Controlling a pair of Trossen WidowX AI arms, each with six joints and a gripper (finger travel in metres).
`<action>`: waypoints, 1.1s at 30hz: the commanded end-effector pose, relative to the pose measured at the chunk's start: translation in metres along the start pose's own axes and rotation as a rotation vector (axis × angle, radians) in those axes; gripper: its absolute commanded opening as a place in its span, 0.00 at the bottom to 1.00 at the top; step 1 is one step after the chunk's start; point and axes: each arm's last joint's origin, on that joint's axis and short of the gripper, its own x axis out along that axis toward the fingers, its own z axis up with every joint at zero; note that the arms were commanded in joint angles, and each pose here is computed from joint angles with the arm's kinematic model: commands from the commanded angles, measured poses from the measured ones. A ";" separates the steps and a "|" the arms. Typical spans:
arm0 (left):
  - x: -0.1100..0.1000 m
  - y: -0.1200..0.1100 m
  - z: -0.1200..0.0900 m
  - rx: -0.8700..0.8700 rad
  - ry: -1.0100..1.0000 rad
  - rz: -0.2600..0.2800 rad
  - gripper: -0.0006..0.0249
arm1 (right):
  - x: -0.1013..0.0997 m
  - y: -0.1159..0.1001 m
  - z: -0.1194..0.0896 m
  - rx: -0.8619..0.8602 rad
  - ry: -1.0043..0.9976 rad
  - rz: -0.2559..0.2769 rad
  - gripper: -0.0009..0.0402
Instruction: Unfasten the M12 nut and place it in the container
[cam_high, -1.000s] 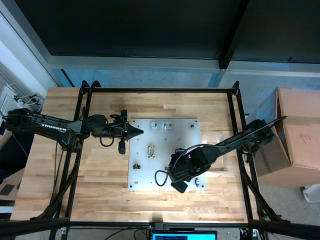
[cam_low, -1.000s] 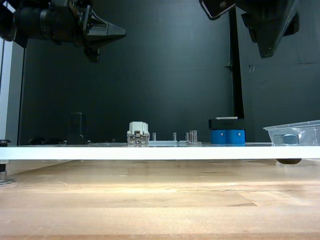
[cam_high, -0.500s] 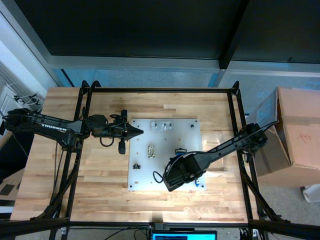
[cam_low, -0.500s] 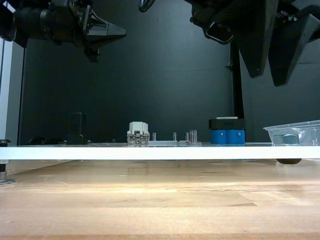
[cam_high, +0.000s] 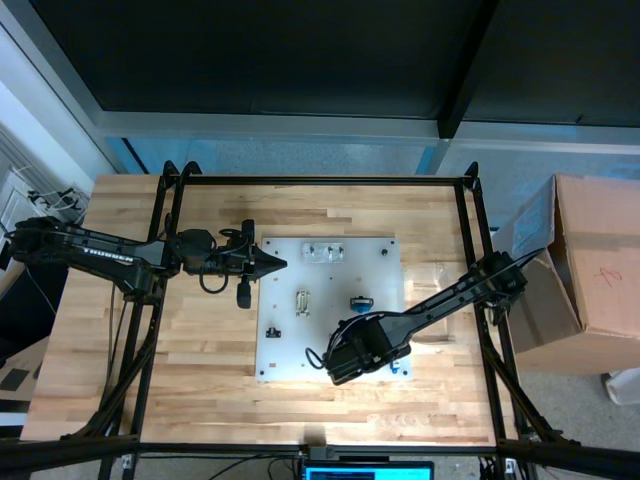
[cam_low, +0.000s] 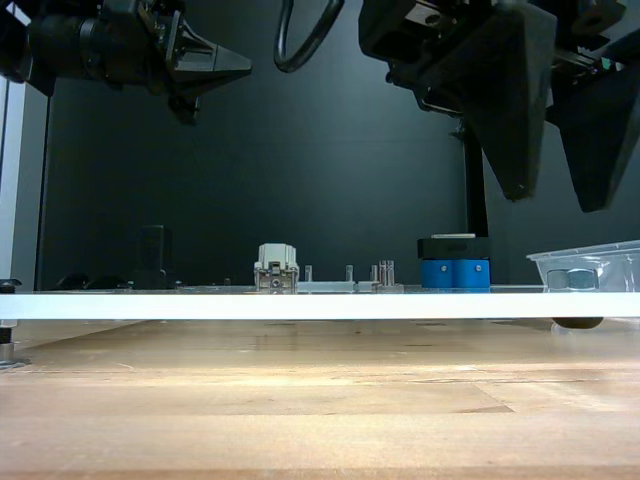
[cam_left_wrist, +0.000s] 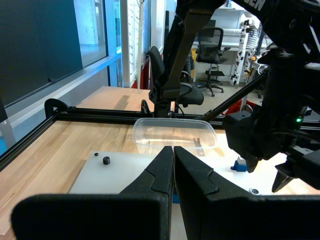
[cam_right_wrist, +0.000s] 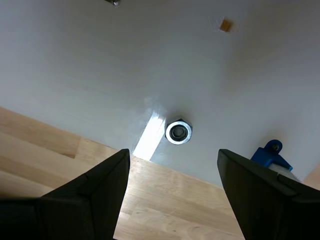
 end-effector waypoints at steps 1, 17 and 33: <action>0.000 0.000 0.000 0.000 0.000 0.000 0.02 | 0.005 0.001 0.001 0.026 0.000 -0.011 0.59; 0.000 0.000 0.000 0.000 0.000 0.000 0.02 | 0.027 0.002 0.003 0.065 0.001 -0.028 0.57; 0.000 0.000 0.000 0.000 0.000 0.000 0.03 | 0.034 0.000 0.003 0.072 0.006 -0.028 0.40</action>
